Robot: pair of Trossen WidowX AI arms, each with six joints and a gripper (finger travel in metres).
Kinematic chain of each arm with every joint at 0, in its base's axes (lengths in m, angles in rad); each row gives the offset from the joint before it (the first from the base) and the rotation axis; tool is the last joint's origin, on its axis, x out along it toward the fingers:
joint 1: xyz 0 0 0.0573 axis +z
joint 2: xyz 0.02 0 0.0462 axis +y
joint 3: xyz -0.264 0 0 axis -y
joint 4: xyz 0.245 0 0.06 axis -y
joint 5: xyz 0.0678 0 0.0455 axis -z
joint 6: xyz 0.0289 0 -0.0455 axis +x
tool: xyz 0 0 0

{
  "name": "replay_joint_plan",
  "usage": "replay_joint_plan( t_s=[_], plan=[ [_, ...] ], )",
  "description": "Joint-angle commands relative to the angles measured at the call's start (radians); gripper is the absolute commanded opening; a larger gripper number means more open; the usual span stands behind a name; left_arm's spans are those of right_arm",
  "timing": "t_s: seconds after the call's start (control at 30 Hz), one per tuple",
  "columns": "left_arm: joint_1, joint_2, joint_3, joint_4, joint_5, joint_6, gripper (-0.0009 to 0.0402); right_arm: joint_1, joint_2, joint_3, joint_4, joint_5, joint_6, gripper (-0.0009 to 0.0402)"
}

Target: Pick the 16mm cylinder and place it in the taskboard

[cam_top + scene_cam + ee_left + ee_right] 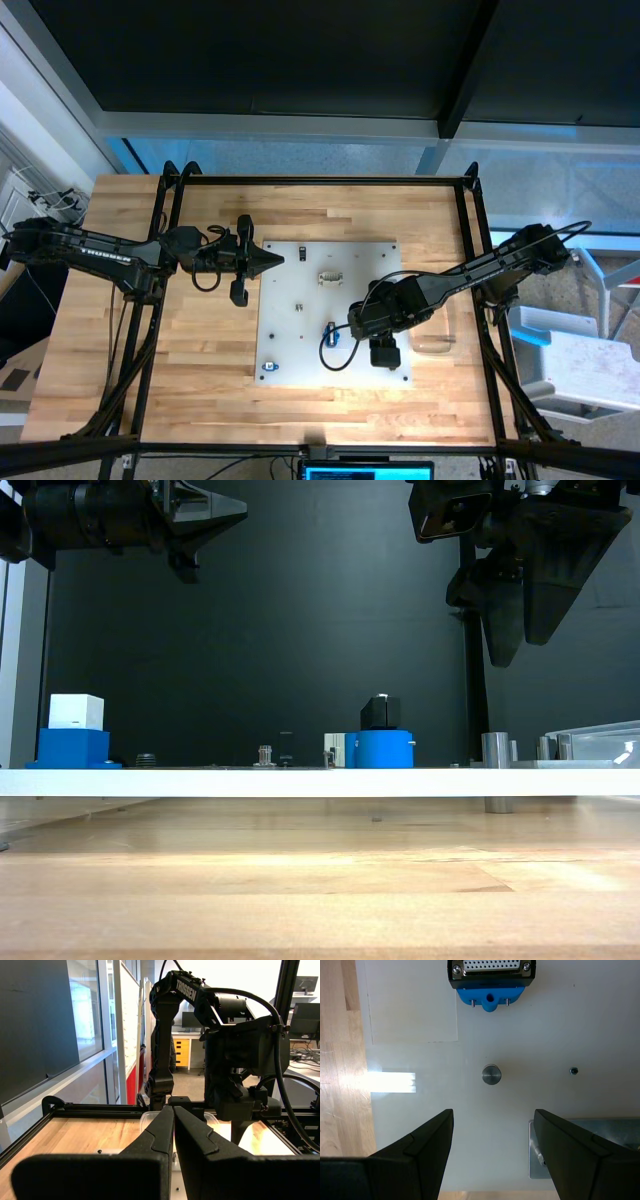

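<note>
The 16mm cylinder (491, 1074) stands upright in the white taskboard (415, 1010), its round silver top facing the right wrist camera. In the low view the cylinder (497, 750) rises above the taskboard (300, 782) and pokes out beneath it. My right gripper (493, 1112) hangs open well above it, apart from it, with nothing between its fingers (503, 630). In the high view the right gripper (385, 355) is over the taskboard's (300, 330) near right part. My left gripper (275, 260) is shut and empty, held level at the board's far left edge, its fingers (165, 1130) pressed together.
A blue mount with a multi-pin connector (490, 980) sits just beyond the cylinder. A grey metal piece (537, 1157) lies beside it. A blue knob (385, 748) and a blue block with a white cube (75, 735) stand on the board. A clear tray (435, 330) lies right of the board.
</note>
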Motion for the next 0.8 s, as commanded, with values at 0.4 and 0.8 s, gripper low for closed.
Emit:
replay_joint_plan(
  t_s=[0.4,0.8],
  plan=[
    [0.000,0.000,0.000,0.000,0.000,0.000,0.0000,0.000,0.000,0.000,0.001,0.000,0.000,0.0224],
    [0.000,0.000,0.000,0.000,0.000,0.000,0.0000,0.000,0.000,0.000,0.024,0.000,0.000,0.0224]
  ],
)
